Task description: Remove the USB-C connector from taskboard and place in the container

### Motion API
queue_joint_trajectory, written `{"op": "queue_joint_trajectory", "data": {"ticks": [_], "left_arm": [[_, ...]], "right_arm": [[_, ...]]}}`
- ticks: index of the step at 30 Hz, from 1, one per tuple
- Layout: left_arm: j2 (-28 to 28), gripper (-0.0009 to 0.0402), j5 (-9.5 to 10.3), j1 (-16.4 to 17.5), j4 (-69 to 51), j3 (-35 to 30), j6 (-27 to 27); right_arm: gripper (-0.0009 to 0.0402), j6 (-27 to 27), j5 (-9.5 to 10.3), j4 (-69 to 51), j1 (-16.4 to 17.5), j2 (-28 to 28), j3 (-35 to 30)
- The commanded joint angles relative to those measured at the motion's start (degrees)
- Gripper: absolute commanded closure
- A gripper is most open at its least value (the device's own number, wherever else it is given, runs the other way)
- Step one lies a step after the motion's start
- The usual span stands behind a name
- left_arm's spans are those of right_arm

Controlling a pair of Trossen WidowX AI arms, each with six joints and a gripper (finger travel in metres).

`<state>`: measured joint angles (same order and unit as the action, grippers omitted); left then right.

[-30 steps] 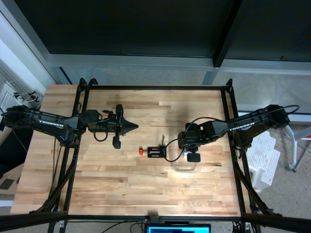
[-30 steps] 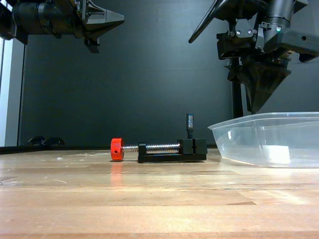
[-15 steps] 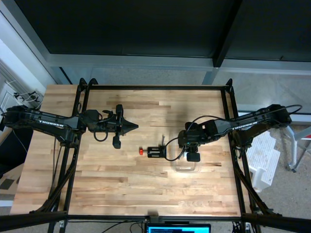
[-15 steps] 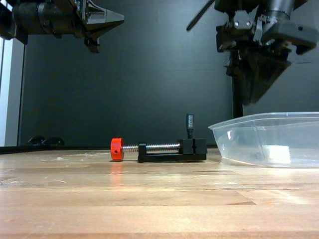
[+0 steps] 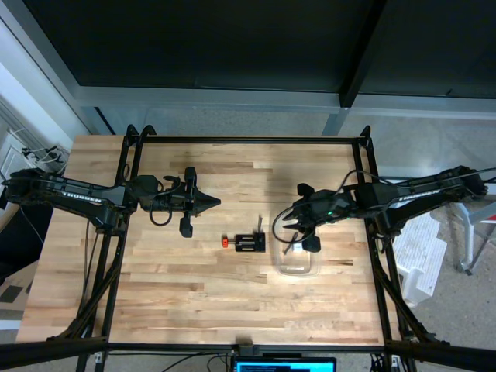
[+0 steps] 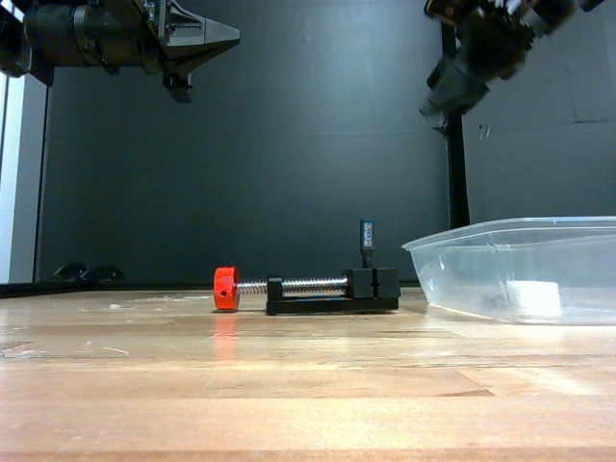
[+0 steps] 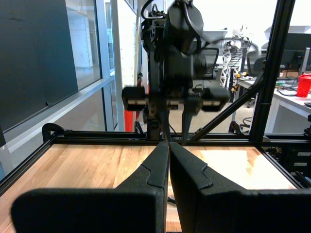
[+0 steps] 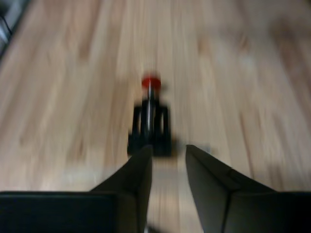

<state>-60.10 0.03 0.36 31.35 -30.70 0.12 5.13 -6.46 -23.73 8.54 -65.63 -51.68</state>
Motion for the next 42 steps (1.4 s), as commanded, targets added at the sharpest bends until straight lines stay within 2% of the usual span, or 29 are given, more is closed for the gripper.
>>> {"op": "queue_joint_trajectory", "data": {"ticks": [1, 3, 4, 6, 9, 14, 17, 19, 30, 33, 42], "left_arm": [[0.00, 0.0393, 0.00, 0.02, 0.00, 0.00, 0.00], [-0.02, 0.0393, 0.00, 0.02, 0.00, 0.00, 0.00], [-0.02, 0.0393, 0.00, 0.00, 0.00, 0.00, 0.00], [0.00, 0.0393, 0.00, 0.00, 0.02, 0.00, 0.00], [-0.02, 0.0393, 0.00, 0.00, 0.00, 0.00, 0.00], [-0.02, 0.0393, 0.00, 0.02, 0.00, 0.00, 0.00], [-0.02, 0.0393, 0.00, 0.00, 0.00, 0.00, 0.00], [0.00, 0.0393, 0.00, 0.00, 0.02, 0.00, 0.00], [-0.02, 0.0393, 0.00, 0.02, 0.00, 0.00, 0.00], [0.00, 0.0393, 0.00, 0.00, 0.00, 0.00, 0.00], [-0.02, 0.0393, 0.00, 0.02, 0.02, 0.00, 0.00]], "right_arm": [[0.0366, -1.36, 0.33, 6.10, -1.18, 2.21, 1.90], [0.0399, -2.71, 1.40, 10.43, -1.99, 3.39, 3.15], [0.0393, -3.23, 2.27, 12.87, -2.45, 3.78, 3.89], [0.0385, -3.15, 2.58, 17.59, -3.32, 4.46, 5.31], [0.0393, -3.67, 3.67, 23.98, -4.68, 5.38, 7.54], [0.0394, -4.13, 4.00, 32.76, -6.10, 6.93, 11.43], [0.0394, -4.07, 6.67, 36.96, -7.87, 7.39, 13.46], [0.0393, -4.07, 7.58, 38.77, -9.20, 7.50, 14.32], [0.0393, -4.26, 8.28, 46.07, -10.56, 7.80, 17.55], [0.0394, -4.28, 9.11, 46.73, -10.54, 7.80, 17.55], [0.0393, -4.13, 9.09, 48.35, -10.51, 7.78, 18.29]]}}
